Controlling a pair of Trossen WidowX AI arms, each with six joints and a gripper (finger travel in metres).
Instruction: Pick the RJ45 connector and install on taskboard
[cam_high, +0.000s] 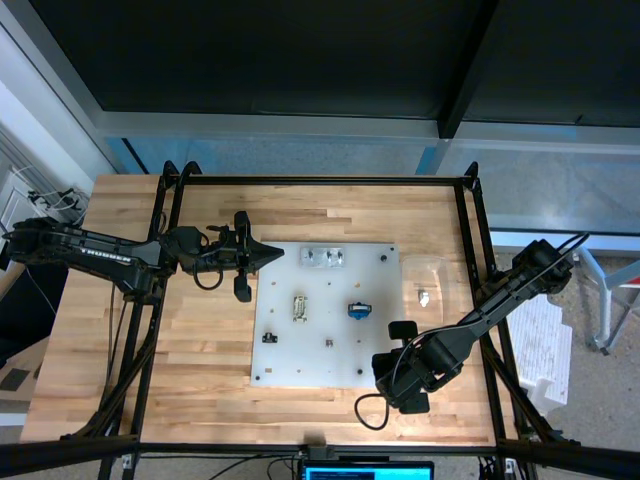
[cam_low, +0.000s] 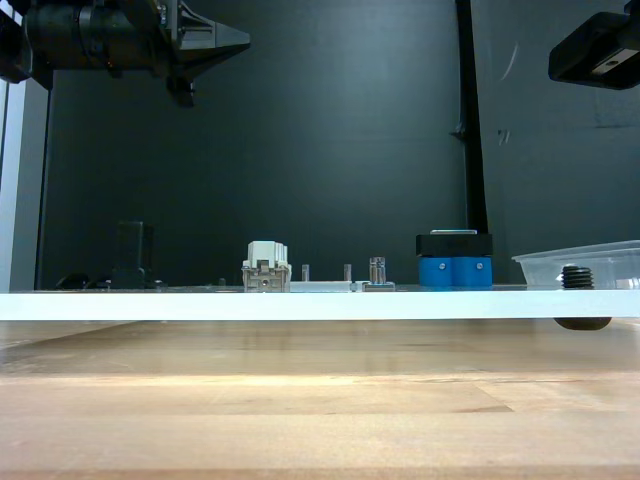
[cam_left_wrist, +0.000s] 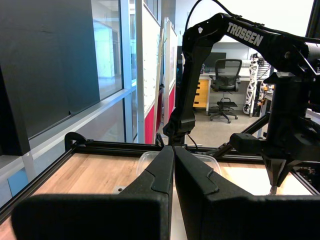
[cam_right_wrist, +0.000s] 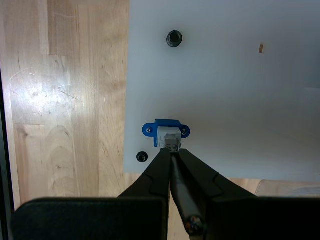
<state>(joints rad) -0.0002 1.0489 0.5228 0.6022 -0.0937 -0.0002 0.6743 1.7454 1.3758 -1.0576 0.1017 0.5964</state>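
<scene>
My right gripper (cam_right_wrist: 171, 150) is shut on the RJ45 connector (cam_right_wrist: 172, 141), a tiny pale plug sticking out past the fingertips, with a dark round tail running back between the fingers. The plug lines up over a blue socket mount (cam_right_wrist: 149, 130) near a corner of the white taskboard (cam_right_wrist: 225, 90). I cannot tell whether plug and socket touch. In the high view the right arm (cam_high: 432, 352) covers that near right corner of the taskboard (cam_high: 310, 370). My left gripper (cam_high: 278, 255) hangs shut and empty, high over the board's left edge.
A clear tray (cam_high: 433, 268) right of the board holds one small pale piece (cam_high: 424, 296). The board carries a silver block (cam_high: 323, 258), a beige connector (cam_high: 298, 308), another blue part (cam_high: 358, 311) and small black parts. A black screw (cam_right_wrist: 142, 156) marks the corner.
</scene>
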